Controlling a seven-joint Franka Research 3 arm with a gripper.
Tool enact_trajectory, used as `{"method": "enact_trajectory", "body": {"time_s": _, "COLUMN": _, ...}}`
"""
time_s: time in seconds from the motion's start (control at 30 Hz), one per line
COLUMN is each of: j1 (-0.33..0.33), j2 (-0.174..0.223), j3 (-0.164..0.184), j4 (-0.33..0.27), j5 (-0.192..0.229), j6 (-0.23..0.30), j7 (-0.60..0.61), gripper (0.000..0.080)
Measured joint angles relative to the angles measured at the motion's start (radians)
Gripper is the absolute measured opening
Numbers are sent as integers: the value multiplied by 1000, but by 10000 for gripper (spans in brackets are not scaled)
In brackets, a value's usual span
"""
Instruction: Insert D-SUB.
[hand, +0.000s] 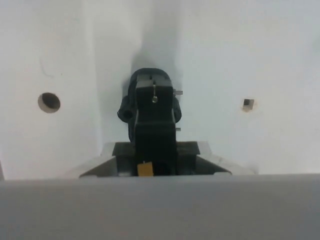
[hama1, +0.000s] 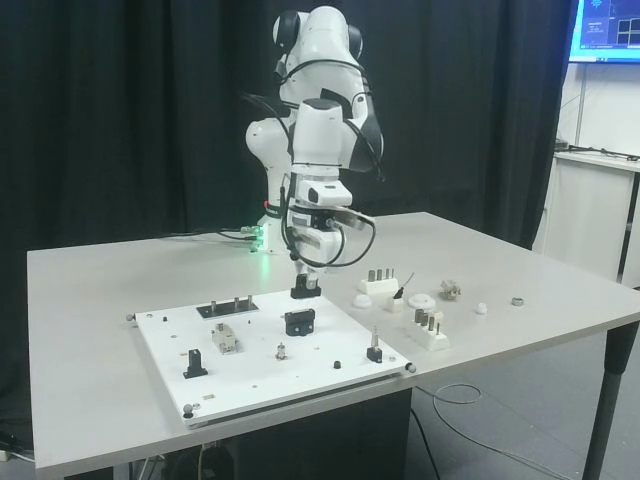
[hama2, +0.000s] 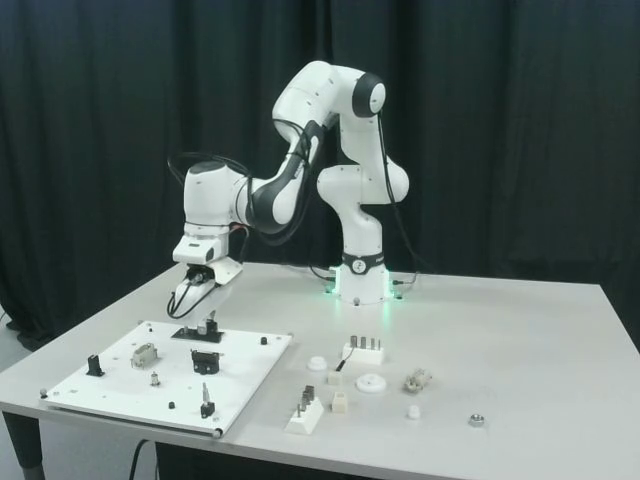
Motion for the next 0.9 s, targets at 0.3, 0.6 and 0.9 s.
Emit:
{"method": "enact_trajectory", "body": {"time_s": 0.3, "j1": -18, "j2": 37, "j3": 0, "j4": 49, "j5": 24, "j6": -52, "j7": -42, "gripper": 155}}
{"method": "enact_trajectory", "body": {"time_s": 0.6, "j1": -32, "j2": 67, "j3": 0, "j4": 80, "j5": 51, "j6": -79, "j7": -70, "gripper": 155}}
{"method": "enact_trajectory", "body": {"time_s": 0.9, "j1": -43, "j2": 77, "j3": 1, "j4": 85, "j5": 91, "j6": -79, "j7": -110, "gripper": 155}}
